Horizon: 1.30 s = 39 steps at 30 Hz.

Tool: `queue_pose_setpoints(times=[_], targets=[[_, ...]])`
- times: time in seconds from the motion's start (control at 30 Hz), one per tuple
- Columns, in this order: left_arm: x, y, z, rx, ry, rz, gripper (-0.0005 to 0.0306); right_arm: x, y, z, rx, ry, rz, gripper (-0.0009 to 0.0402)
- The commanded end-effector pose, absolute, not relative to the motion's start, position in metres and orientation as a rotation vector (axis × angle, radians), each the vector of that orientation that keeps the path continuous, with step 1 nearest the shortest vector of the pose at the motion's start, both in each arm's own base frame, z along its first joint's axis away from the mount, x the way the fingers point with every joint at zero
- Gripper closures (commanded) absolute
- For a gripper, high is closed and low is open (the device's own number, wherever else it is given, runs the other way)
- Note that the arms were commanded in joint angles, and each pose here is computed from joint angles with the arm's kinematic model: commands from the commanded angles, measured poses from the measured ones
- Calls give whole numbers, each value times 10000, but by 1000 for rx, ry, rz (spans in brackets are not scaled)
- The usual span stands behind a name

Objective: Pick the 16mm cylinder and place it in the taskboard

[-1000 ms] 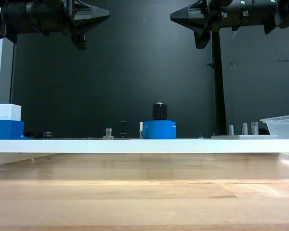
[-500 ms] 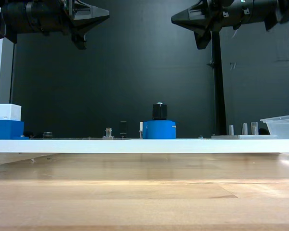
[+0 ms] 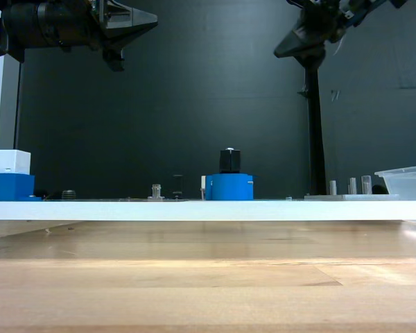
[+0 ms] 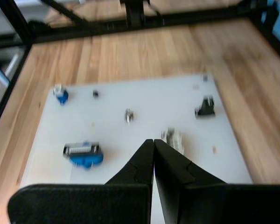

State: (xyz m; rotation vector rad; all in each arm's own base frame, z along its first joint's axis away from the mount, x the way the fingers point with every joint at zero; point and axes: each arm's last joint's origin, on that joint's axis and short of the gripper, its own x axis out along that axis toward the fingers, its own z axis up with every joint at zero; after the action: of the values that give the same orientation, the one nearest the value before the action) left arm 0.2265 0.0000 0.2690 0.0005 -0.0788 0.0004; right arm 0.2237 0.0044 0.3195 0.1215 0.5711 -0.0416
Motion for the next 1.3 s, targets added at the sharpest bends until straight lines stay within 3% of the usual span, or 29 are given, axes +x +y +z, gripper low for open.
queue_pose_setpoints(times=[0.03, 0.83, 1.3], targets=[[2265, 0, 2690, 1, -78, 0, 300, 2181, 49, 3229, 168, 646, -62, 393], [2265, 0, 2690, 1, -78, 0, 300, 1713, 275, 3163, 359, 1182, -163, 393], [2265, 0, 2690, 1, -78, 0, 300, 1637, 565, 3077, 339, 1315, -155, 393]])
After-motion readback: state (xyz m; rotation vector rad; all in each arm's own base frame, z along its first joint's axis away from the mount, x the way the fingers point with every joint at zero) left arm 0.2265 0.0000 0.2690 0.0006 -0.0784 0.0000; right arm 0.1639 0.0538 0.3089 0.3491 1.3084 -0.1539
